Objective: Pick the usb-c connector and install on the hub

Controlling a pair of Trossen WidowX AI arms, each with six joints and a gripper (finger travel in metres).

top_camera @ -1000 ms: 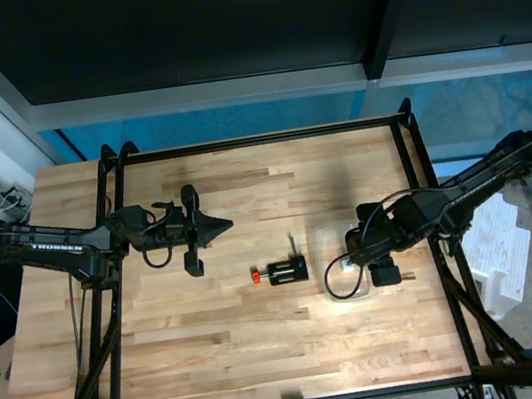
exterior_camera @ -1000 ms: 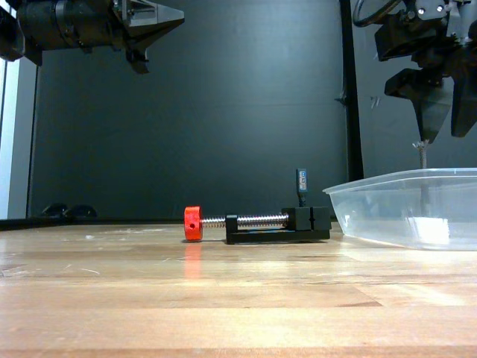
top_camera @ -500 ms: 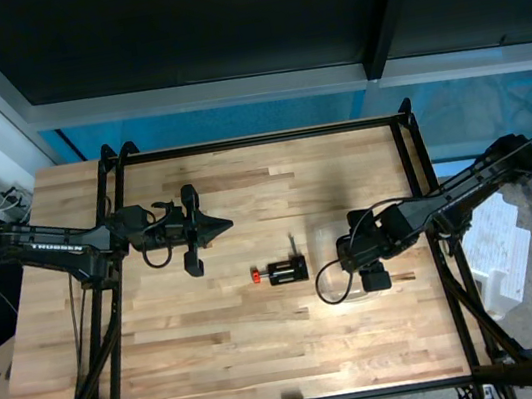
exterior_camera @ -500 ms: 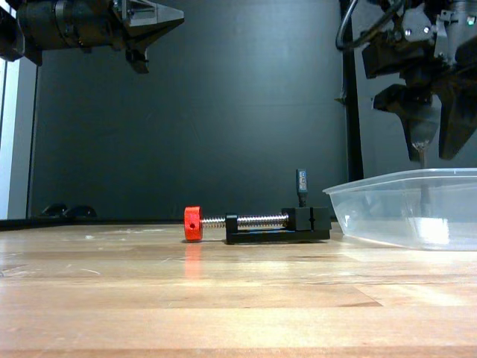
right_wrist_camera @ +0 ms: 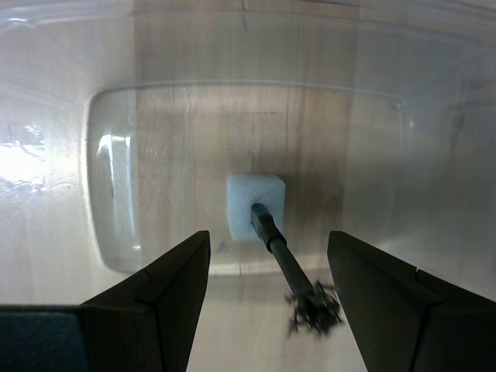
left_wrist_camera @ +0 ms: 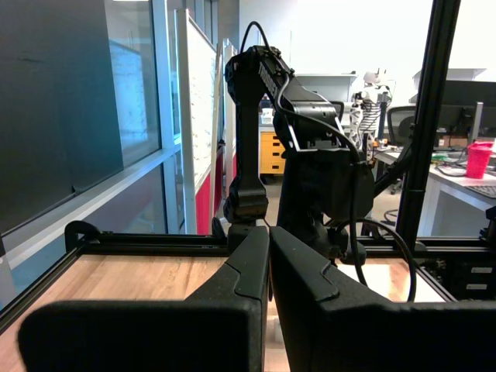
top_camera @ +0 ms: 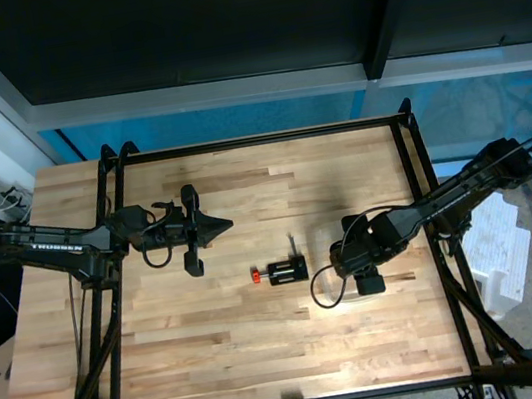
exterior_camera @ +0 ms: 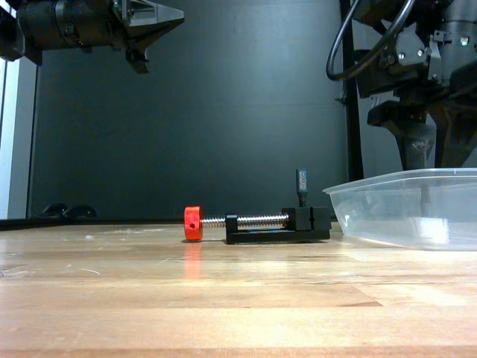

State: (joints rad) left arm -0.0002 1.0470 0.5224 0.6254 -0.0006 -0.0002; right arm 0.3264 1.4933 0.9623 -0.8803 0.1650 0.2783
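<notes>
Hanging over the clear tray point(exterior_camera: 402, 212), the right gripper point(right_wrist_camera: 267, 232) is holding its fingers point(right_wrist_camera: 167, 287) wide apart above the usb-c connector point(right_wrist_camera: 273, 236) and white block point(right_wrist_camera: 252, 194) inside. The left gripper point(left_wrist_camera: 269, 232) is hovering far from the tray, closed.

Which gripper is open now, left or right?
The right gripper, fingers spread above the clear tray and the usb-c connector in it. The left gripper is shut, parked high over the left of the table.
</notes>
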